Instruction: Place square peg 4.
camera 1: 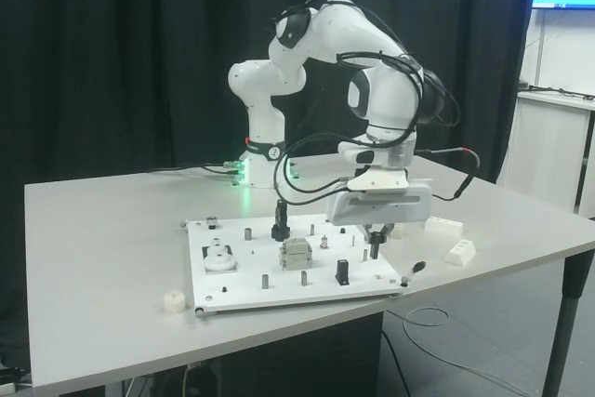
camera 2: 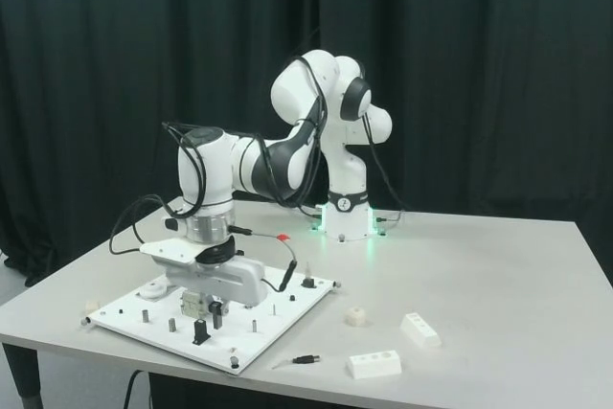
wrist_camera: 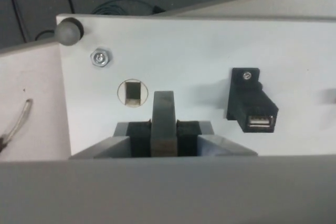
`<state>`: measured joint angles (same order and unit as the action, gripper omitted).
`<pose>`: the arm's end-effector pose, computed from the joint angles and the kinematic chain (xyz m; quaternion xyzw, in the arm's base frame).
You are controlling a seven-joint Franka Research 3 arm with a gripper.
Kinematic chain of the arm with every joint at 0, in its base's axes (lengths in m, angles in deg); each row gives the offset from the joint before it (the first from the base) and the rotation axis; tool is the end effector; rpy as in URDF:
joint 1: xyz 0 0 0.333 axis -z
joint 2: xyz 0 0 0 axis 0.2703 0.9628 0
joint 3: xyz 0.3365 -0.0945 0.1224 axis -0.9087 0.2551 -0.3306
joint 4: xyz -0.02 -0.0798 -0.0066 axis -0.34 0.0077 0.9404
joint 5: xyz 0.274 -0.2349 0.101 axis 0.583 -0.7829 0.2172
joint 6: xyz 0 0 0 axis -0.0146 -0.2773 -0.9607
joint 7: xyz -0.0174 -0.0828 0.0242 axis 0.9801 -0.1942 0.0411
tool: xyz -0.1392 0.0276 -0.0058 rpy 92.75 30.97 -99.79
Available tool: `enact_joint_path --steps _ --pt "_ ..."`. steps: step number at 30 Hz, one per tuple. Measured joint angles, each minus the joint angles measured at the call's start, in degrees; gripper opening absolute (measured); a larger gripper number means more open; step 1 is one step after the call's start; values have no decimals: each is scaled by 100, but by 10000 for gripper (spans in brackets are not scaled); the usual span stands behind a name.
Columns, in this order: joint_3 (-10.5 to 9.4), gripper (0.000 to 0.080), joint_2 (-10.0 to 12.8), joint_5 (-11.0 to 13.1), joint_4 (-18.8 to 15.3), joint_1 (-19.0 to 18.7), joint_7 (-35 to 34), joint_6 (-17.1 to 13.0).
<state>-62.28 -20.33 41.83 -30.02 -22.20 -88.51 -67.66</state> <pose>0.7697 -0.0996 0.2894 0.8789 -0.4757 -0.0205 0.0295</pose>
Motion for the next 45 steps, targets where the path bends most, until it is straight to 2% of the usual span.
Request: enact_joint_path --steps 24,35,45 --pt "-30 96 0 -65 64 55 140 -2" --pt "-90 96 8 -65 71 52 796 -2" --pt "-293 96 30 -59 62 47 879 15"
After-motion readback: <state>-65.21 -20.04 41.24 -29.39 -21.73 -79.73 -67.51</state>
